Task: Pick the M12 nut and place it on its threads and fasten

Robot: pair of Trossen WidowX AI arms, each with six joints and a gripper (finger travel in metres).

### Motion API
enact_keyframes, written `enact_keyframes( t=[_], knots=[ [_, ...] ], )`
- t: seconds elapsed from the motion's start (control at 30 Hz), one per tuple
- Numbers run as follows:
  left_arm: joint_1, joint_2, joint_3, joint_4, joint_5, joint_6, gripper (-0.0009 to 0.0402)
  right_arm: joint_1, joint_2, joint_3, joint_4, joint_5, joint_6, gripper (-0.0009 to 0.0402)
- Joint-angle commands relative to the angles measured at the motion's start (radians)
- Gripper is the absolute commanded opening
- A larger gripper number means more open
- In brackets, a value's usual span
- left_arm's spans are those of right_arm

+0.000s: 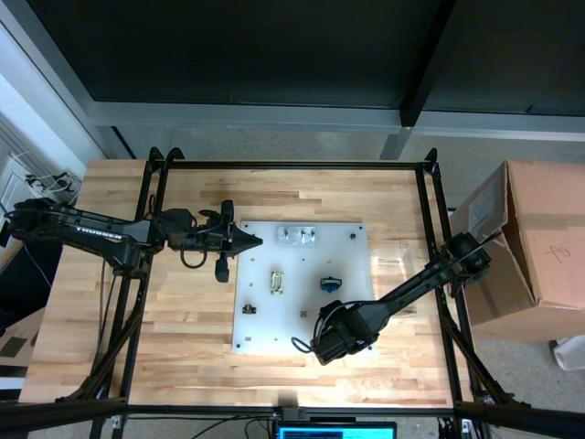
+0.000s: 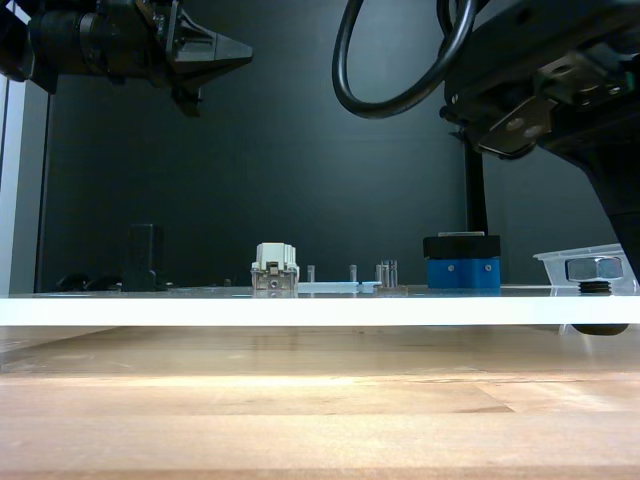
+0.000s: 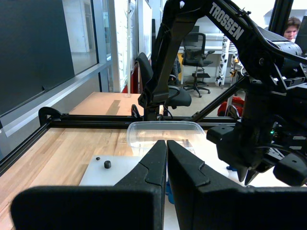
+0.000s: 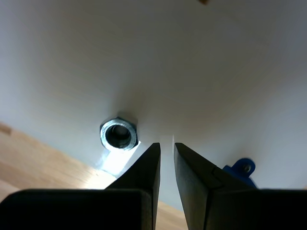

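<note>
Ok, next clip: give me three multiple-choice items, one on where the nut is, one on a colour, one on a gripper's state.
1. Where is the nut? A in the tray; B on its stud; C in the left gripper.
2. What colour is the block mid-board? A red; B blue; C green.
3. What does the right gripper hold? A the nut; B nothing; C a cable.

Answers:
1. B: in the low view the nut sits atop the stud, whose ribs show below it.
2. B: the block is blue.
3. B: the right gripper, over the near edge of the board, is shut beside the nut.

The left gripper, also shut, hangs above the board's far left.
</note>
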Motion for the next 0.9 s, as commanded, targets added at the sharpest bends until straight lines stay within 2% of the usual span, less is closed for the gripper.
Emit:
enact_keyframes(
  t=[0.03,0.4,0.7,0.83,0.9],
  knots=[
    [0.0,0.0,0.0,0.0,0.0,0.0,0.0,0.001,0.0,0.0,0.001,0.0,0.031,0.004],
    [0.0,0.0,0.0,0.0,0.0,0.0,0.0,0.003,-0.003,0.0,0.001,0.0,-0.008,0.004],
    [0.0,0.0,0.0,0.0,0.0,0.0,0.0,0.005,-0.06,0.015,-0.021,0.0,-0.492,0.0038],
    [0.0,0.0,0.0,0.0,0.0,0.0,0.0,0.006,-0.088,0.039,-0.06,0.001,-0.787,0.0039],
    [0.0,0.0,0.0,0.0,0.0,0.0,0.0,0.006,-0.103,0.053,-0.083,0.001,-0.877,0.0039]
  ],
)
